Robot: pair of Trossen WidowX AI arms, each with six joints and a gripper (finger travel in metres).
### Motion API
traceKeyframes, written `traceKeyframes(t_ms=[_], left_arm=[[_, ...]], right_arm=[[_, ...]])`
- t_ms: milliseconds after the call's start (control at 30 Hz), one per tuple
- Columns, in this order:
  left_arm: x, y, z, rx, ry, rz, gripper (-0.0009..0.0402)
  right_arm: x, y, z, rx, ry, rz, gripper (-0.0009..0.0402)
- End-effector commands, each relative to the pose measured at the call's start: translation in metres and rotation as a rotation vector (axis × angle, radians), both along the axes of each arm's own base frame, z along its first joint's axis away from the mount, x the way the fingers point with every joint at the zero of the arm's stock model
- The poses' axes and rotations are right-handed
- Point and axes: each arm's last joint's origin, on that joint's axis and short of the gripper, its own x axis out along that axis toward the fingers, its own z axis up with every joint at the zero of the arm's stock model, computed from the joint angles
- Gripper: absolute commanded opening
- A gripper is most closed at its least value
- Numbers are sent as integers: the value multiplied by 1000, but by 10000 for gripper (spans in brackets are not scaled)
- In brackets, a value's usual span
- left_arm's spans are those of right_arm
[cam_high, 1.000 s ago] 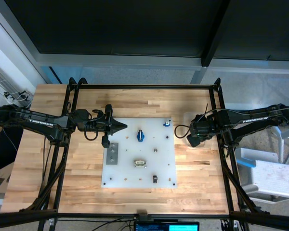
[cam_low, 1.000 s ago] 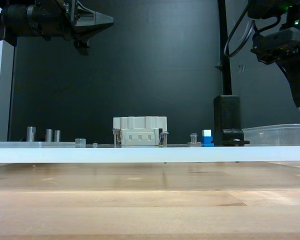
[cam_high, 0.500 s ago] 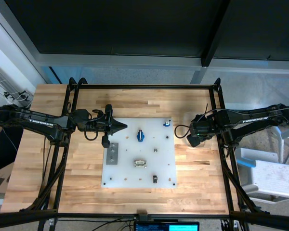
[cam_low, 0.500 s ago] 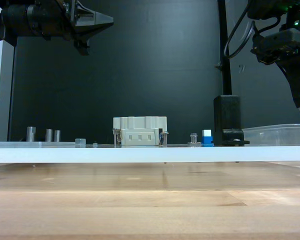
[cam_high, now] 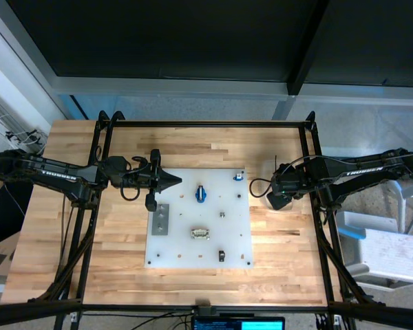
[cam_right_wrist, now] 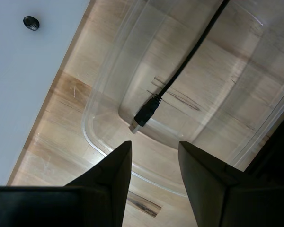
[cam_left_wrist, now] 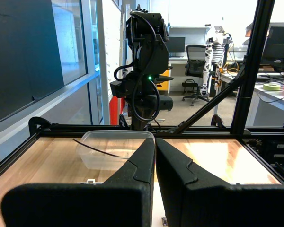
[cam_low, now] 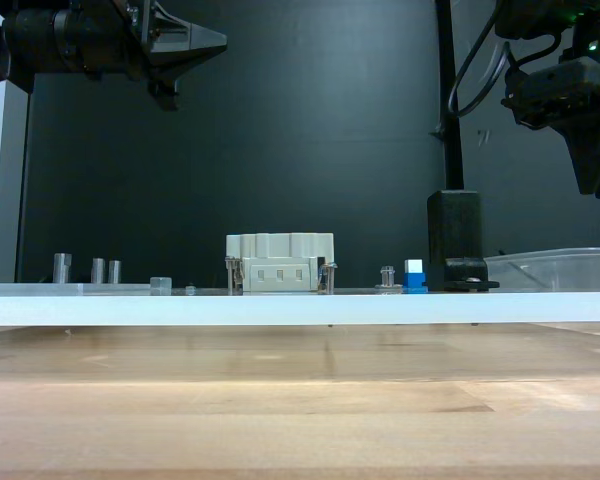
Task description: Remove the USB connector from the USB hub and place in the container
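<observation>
As the right gripper (cam_right_wrist: 154, 146) hangs spread over the tub (cam_right_wrist: 99, 137), a thin black cable (cam_right_wrist: 180, 71) lies inside. The left gripper (cam_left_wrist: 155, 139) hovers closed above the board (cam_high: 234, 234).

Bright, even light; sharp focus

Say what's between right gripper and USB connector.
Only air, right wrist view: open right gripper hangs above USB connector in container. Left gripper, shut, hovers near board.

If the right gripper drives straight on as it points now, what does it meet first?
Likely the container floor, right by the USB connector plug lying in it; depth unclear. The right gripper hangs open above it; the left gripper is parked, shut, over the board left edge.
</observation>
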Motion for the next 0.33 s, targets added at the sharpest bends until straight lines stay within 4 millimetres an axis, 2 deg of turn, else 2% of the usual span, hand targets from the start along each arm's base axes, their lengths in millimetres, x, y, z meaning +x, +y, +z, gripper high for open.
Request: traceKeyframes(t_ms=[33,333], left_arm=[[0,0,0,0,0,0,1],[0,0,0,0,0,0,1]], right_arm=[[0,0,0,-1,0,3,153],[0,0,0,-3,0,11,162]])
